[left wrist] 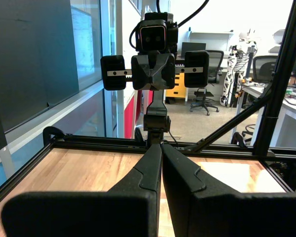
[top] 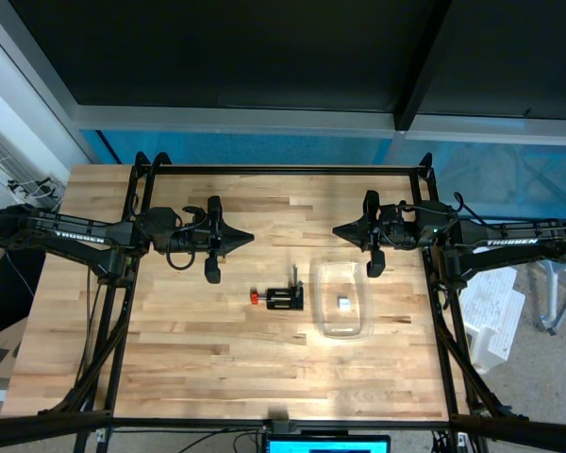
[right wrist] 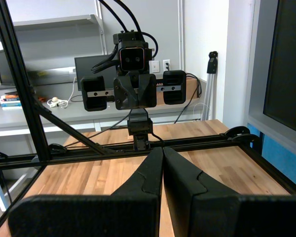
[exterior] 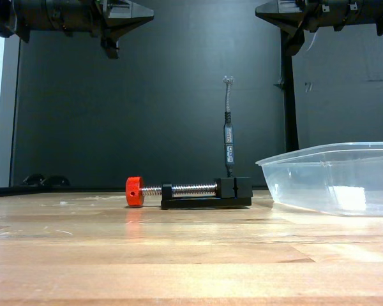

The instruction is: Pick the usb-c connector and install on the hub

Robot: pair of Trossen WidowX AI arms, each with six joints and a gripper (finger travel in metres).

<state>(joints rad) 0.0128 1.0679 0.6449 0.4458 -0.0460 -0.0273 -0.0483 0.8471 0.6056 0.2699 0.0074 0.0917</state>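
The hub point(top: 281, 300) lies mid-table, a black block with an orange-red end point(top: 256, 298) and a thin dark stem point(top: 293, 276). The low view shows the hub point(exterior: 207, 192) lying flat, its stem point(exterior: 228, 143) standing upright. I cannot find the usb-c connector in any view. My left gripper point(top: 249, 237) hovers high at back left of the hub, shut and holding nothing, its fingers point(left wrist: 150, 165) pressed together. My right gripper point(top: 338, 229) hovers at back right, facing the left one, also shut and holding nothing, its fingers point(right wrist: 152, 168) touching.
A clear plastic tray point(top: 342, 332) sits right of the hub with a small white block point(top: 343, 303) inside; its wall point(exterior: 332, 178) shows in the low view. A black frame point(top: 283, 170) rims the table. Both grippers point(exterior: 150, 11) point(exterior: 258, 9) hang well above the tabletop.
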